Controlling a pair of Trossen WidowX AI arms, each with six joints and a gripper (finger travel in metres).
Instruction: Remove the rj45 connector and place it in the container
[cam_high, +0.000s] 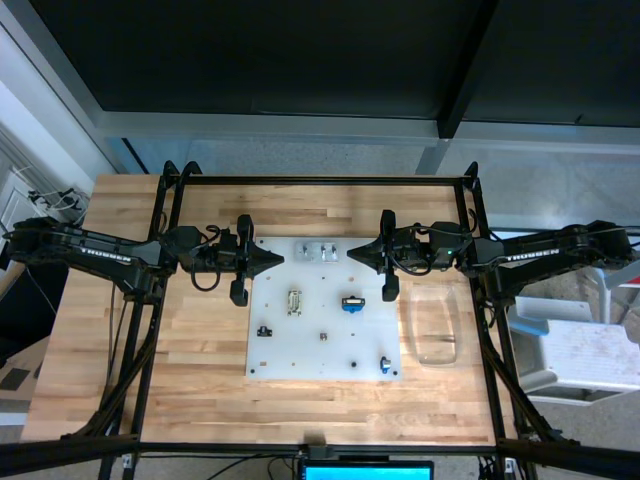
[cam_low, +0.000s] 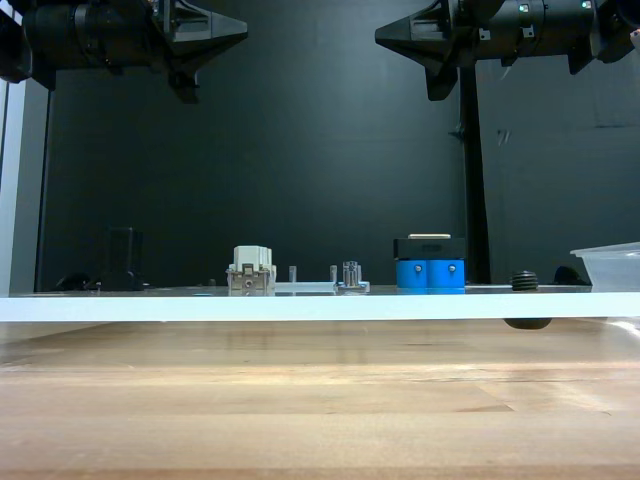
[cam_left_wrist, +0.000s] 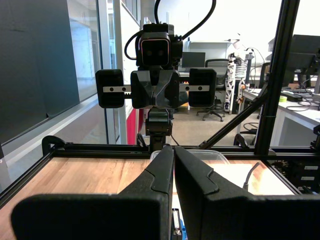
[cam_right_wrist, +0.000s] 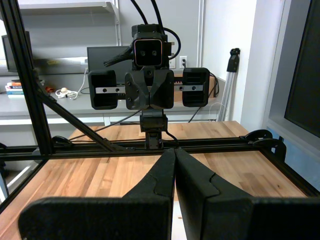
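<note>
Right gripper hangs high over the board's far side, fingers closed on nothing. Left gripper mirrors it, likewise closed and empty. The rj45 connector appears to be the dark plug at the board's near right corner. It lies nearer the right gripper, toward the near edge. The container sits just right of the board.

Arms level, held high; left end effector and right end effector closed, facing each other.
</note>
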